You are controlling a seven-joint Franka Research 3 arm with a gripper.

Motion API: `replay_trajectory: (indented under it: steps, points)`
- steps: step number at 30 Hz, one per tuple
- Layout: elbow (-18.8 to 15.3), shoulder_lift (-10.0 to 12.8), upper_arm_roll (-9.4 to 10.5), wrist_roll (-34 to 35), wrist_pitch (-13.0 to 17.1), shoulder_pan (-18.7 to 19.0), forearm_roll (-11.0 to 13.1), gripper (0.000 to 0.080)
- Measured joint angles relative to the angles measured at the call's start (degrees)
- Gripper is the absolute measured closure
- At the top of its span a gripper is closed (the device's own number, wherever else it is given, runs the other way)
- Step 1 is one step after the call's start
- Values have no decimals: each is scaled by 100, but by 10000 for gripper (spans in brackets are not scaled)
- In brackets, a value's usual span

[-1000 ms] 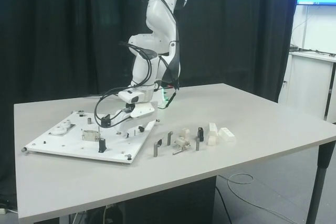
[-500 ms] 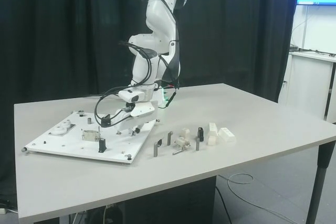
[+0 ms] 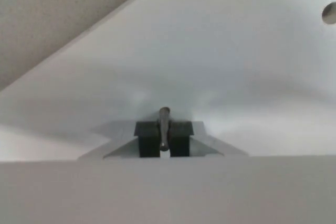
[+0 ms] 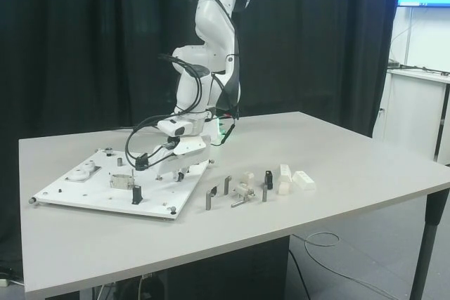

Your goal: Remove round peg 1.

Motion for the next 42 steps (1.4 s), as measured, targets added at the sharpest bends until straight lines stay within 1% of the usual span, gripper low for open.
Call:
replay_trajectory:
  steps: [1, 16, 21, 26, 37, 42]
  points:
    - [-2, -1, 0, 0, 3, 0, 0, 766]
    - [-11, -16, -12, 0, 7, 0, 0, 766]
    - [-23, -59, -17, 0, -5, 1, -12, 768]
    - [-49, -187, -26, 0, -69, 3, -89, 768]
    - [-60, -595, -55, 85, -385, 12, -290, 768]
    - [-60, -732, -57, 138, -490, 21, -385, 768]
